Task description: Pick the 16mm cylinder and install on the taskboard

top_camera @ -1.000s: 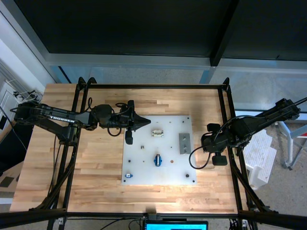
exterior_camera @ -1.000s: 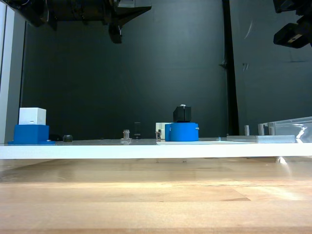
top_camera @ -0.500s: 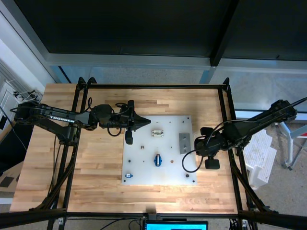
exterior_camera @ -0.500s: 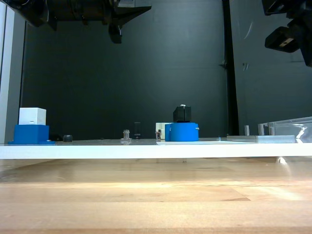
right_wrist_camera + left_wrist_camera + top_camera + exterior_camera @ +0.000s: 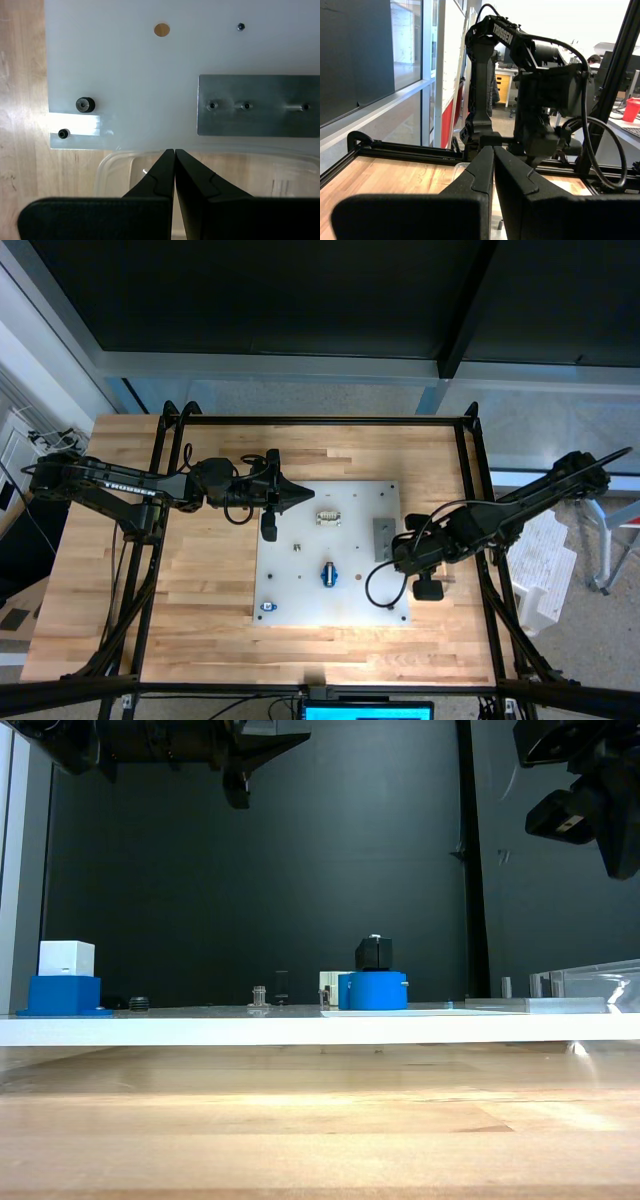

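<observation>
The right end effector [image 5: 175, 151] hung just off the right edge of the taskboard [image 5: 125, 60], over the rim of a clear plastic tray [image 5: 112, 165]. Its fingers were pressed together with nothing seen between them. A grey metal block [image 5: 257, 105] lay on the board just ahead of it. The left end effector [image 5: 306, 493] was raised above the board's far left part, fingers likewise clenched and empty. The taskboard lay flat on the wooden bench [image 5: 200, 580], a blue connector [image 5: 328, 575] near its middle. The 16mm cylinder could not be made out in any view.
</observation>
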